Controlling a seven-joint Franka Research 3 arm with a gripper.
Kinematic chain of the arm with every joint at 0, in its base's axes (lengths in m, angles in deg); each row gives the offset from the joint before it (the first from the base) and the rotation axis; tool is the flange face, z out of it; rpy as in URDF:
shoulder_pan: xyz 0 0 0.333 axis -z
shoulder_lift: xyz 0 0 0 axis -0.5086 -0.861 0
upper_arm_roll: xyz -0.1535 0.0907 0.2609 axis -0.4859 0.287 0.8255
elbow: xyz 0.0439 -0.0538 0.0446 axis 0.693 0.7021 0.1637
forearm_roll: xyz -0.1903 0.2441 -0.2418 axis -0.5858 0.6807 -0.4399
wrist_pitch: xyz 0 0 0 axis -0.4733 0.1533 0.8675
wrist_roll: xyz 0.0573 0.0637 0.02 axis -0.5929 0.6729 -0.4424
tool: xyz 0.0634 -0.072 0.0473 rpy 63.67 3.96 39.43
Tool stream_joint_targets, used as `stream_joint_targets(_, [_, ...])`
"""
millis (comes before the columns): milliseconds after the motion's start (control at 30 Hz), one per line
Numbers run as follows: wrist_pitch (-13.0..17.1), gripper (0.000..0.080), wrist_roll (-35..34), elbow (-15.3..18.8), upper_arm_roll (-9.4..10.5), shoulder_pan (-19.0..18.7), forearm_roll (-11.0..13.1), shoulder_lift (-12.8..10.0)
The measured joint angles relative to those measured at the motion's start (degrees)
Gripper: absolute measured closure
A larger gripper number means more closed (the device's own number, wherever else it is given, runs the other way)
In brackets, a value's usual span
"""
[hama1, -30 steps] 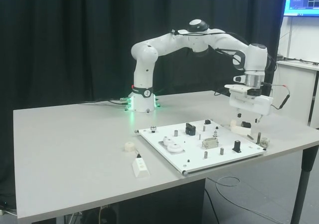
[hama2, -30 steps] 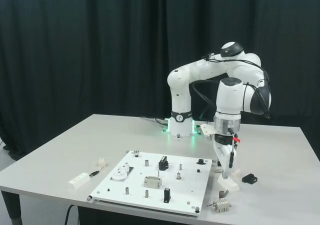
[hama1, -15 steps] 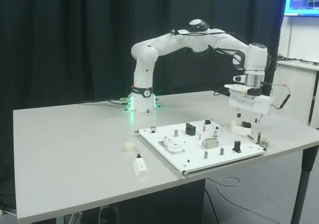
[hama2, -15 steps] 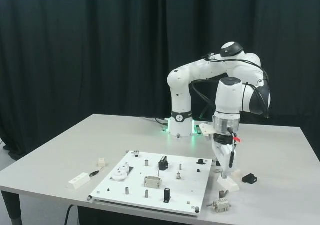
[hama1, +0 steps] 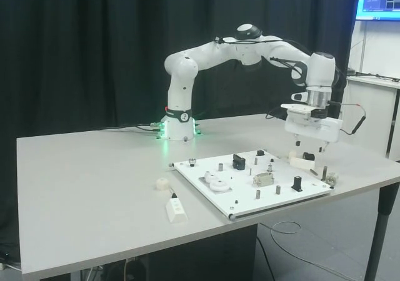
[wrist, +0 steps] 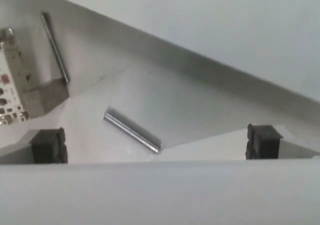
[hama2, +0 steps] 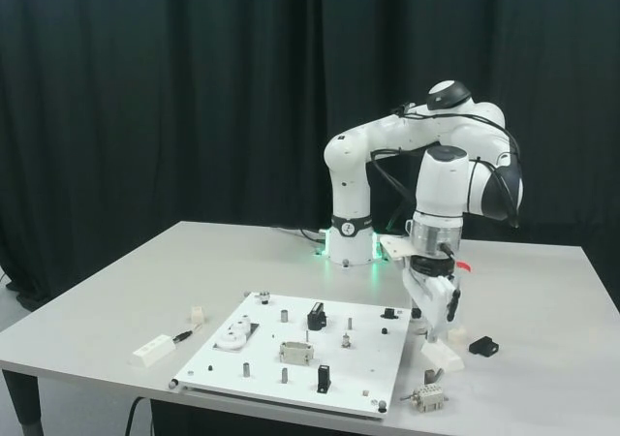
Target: Remove square peg 1.
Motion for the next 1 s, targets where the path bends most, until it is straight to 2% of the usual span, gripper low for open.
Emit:
stream_joint_targets(333, [-0.91, 0.0003, 7.32, 1.31, -0.93, 0.44, -2.33, 0.0])
stream_joint_targets(1000, [-3.68, 0.0003, 34.44, 9.46, -5.83, 0.44, -2.91, 0.02])
